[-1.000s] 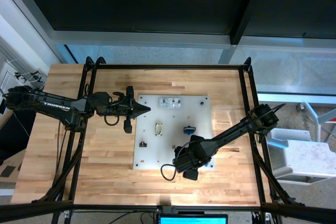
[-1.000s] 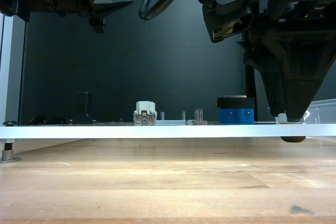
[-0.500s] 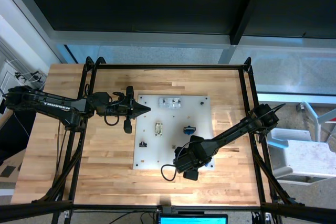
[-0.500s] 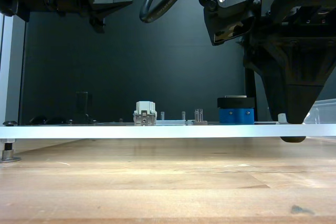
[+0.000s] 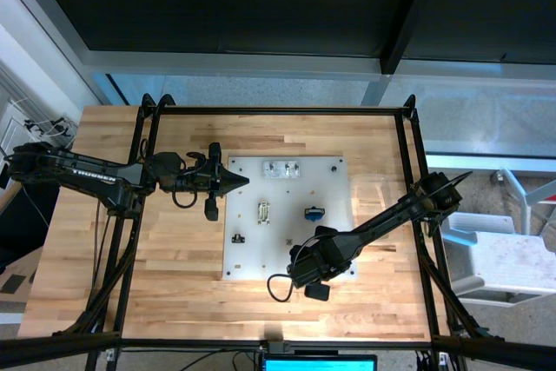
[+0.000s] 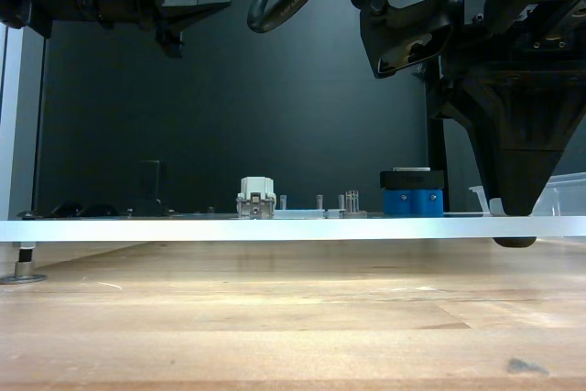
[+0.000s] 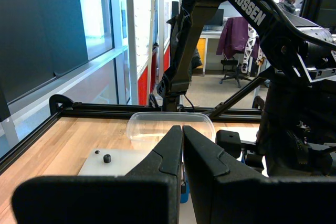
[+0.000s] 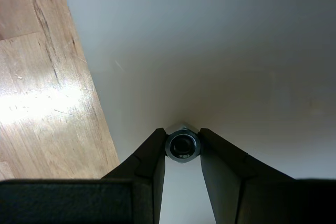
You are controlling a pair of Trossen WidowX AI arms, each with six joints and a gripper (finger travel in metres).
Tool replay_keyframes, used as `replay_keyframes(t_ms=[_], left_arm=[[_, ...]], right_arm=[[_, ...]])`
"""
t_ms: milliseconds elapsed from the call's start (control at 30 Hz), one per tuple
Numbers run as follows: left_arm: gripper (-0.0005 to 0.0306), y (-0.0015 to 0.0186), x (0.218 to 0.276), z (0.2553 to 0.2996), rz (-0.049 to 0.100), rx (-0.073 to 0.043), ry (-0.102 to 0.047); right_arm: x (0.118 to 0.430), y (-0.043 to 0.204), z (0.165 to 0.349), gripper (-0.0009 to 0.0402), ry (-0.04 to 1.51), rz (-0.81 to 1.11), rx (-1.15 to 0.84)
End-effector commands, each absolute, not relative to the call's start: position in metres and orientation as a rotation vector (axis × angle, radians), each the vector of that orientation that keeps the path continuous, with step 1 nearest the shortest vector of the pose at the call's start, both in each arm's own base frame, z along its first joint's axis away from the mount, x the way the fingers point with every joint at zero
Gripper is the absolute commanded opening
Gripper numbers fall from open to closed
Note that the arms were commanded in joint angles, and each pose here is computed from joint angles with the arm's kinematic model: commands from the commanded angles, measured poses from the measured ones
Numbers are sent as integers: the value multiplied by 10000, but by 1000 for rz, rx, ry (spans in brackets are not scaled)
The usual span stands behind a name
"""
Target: Unfasten the M12 fastener and place in the container
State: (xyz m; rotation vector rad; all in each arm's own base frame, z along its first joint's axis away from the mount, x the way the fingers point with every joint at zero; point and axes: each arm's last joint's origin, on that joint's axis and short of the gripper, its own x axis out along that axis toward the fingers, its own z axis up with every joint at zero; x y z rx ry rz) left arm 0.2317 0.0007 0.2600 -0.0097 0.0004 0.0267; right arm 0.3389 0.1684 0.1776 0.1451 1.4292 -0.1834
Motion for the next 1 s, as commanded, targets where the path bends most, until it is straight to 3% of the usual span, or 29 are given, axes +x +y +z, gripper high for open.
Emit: replay_keyframes(t_ms=[33,167,600,833,1000], left_arm=[[0,8,2317,2599,27,-9,1],[0,8,2317,2599,27,-9,1],[0,7,2317,2599,26,-9,1],[0,8,2317,2599,27,-9,1],[0,7,2317,2599,26,-9,1]], right_arm=[[3409,1688,1779,22,1408,-175,143],[3414,1692,1785,-2,1404,-159,137],[3413,1704,1785,7,1422,-99,128],[3417,1706,1785,7,1420,55,-48],[3417,1706,1785,7,1403,256,-282]])
